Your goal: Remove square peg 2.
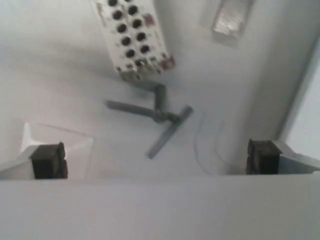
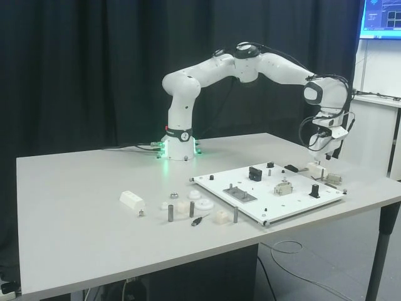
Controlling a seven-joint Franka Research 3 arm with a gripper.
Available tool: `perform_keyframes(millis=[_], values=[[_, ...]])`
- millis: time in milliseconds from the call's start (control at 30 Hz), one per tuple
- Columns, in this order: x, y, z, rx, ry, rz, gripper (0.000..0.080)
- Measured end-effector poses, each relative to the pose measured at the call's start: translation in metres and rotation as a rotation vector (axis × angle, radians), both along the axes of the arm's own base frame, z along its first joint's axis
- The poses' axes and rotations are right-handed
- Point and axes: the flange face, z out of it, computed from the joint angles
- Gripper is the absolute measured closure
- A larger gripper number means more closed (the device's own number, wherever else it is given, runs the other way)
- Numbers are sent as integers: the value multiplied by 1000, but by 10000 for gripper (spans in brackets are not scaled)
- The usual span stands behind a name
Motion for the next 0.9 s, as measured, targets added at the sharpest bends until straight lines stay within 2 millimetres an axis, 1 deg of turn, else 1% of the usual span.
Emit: perform_keyframes(millis=[167, 367, 633, 900], values=[[-1, -11, 6, -39, 33, -20, 3], [-4, -33, 11, -78, 75, -53, 3], [-13, -73, 11, -113, 112, -114, 3], [-28, -118, 9, -122, 130, -127, 3]])
